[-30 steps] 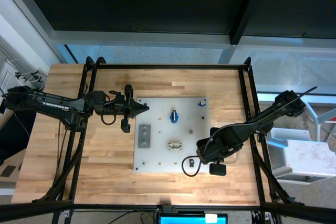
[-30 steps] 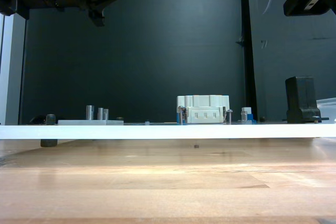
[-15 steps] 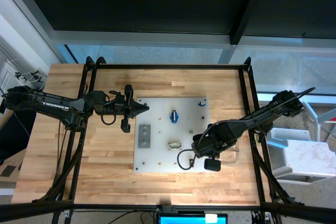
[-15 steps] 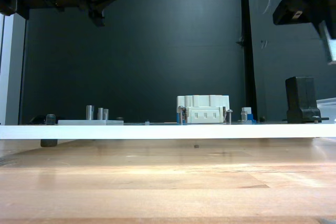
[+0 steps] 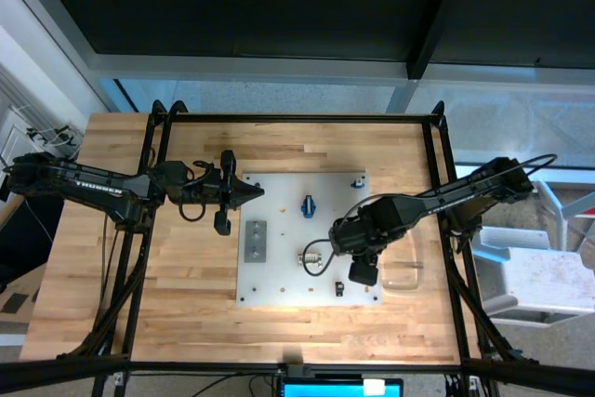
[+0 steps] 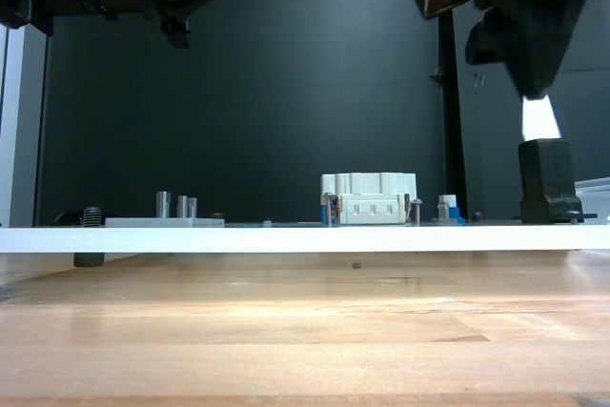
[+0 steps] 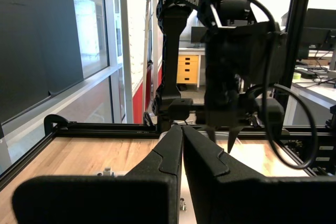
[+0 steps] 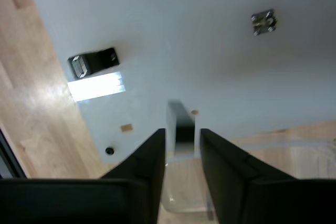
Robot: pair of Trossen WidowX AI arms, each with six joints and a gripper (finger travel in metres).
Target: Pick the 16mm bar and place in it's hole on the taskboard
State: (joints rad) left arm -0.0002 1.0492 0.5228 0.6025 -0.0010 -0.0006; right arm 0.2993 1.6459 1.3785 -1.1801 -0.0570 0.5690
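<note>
Bar [image 8: 180,121], shiny metal cylinder, clamped in black jaws of right hand [image 8: 181,136], held above smooth white board [image 5: 279,281], clear of any seat. Left hand [image 7: 182,129]: tapered black jaws pressed together, high over board's far-left corner. Pale wood-plank table [image 5: 177,304] beneath.

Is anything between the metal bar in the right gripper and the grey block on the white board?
Only the white connector sits on the board between them, low beneath the shiny metal bar held in the right gripper. The shut left gripper hovers beside the grey block, not across.
</note>
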